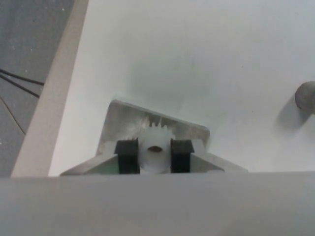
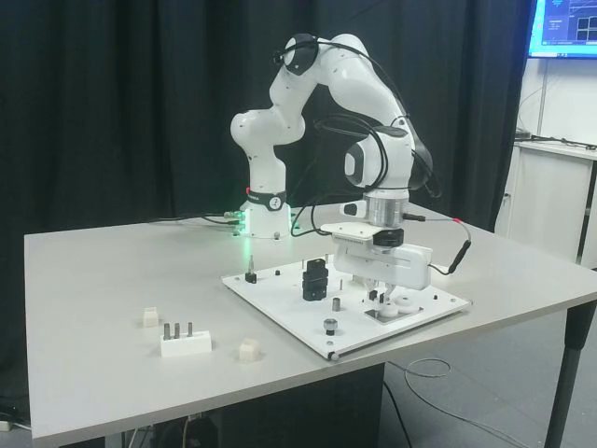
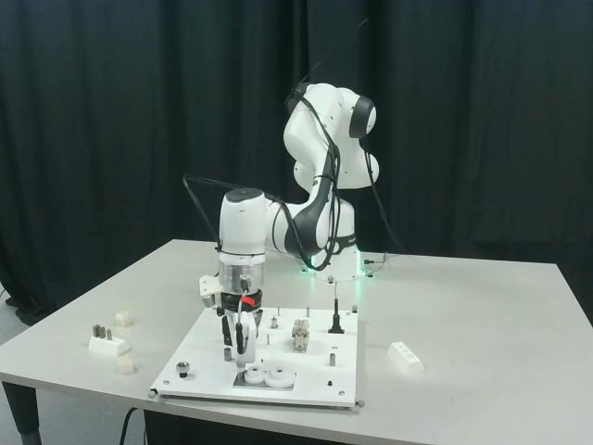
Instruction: Insert small gear.
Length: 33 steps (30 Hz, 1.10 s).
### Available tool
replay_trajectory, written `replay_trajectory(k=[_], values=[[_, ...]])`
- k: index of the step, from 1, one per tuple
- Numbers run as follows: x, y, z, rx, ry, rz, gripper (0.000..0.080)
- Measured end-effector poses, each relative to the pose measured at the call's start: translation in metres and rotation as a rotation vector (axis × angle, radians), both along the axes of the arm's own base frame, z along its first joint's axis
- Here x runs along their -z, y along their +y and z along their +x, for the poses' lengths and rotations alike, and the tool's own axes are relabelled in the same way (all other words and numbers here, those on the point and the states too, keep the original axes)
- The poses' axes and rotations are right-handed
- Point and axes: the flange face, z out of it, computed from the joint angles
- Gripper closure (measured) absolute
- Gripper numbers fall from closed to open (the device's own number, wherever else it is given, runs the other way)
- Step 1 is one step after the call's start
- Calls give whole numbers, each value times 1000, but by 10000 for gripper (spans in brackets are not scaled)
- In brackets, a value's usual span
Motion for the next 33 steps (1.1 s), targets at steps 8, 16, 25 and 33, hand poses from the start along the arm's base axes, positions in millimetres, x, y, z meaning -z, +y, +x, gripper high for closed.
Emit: replay_trajectory(k=[8, 16, 25, 33], values=[[0, 0, 0, 0, 0, 0, 672], [0, 2, 0, -30, 8, -12, 672], [1, 2, 2, -65, 21, -14, 672], [2, 0, 3, -61, 30, -1, 672]])
